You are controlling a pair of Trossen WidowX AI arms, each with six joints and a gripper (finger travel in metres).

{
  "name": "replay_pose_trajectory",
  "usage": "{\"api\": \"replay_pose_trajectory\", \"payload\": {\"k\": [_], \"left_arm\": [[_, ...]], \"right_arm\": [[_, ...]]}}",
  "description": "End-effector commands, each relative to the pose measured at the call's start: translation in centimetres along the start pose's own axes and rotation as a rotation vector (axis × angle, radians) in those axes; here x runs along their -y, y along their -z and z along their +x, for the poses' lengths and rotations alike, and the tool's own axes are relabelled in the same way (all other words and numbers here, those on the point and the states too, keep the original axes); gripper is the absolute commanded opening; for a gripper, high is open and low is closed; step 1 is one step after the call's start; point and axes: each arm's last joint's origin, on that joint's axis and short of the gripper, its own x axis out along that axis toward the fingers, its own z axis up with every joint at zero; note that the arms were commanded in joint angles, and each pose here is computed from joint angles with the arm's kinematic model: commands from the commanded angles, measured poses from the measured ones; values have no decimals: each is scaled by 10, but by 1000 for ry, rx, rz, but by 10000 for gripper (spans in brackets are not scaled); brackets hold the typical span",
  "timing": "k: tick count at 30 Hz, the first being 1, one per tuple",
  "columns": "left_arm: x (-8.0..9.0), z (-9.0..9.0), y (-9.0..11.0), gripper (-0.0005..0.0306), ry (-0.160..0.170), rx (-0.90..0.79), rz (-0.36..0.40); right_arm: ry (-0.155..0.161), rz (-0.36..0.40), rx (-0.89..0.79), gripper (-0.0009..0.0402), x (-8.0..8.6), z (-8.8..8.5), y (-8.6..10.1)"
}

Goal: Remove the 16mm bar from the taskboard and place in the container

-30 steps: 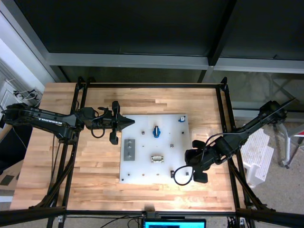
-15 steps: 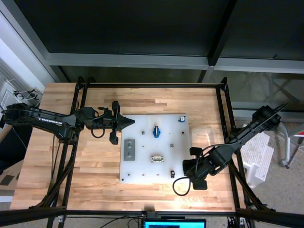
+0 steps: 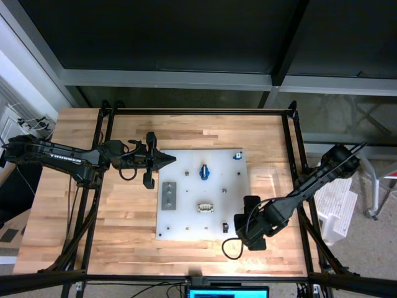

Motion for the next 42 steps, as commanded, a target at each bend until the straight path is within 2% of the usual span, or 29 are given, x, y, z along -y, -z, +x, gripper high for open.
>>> {"api": "replay_pose_trajectory", "payload": {"k": [1, 7, 14, 29, 42], "left_arm": [[0, 0, 0, 0, 0, 1, 0], [0, 0, 0, 0, 0, 0, 0], [0, 0, 0, 0, 0, 0, 0], [0, 0, 0, 0, 0, 1, 0], [0, 0, 0, 0, 0, 0, 0]], "right_arm": [[4, -7, -12, 257, -4, 9, -1], [10, -18, -20, 245, -8, 19, 0], [9, -33, -18, 216, -8, 23, 1], [4, -37, -13, 101, -8, 22, 2], [-3, -37, -2, 31, -8, 19, 2]]}}
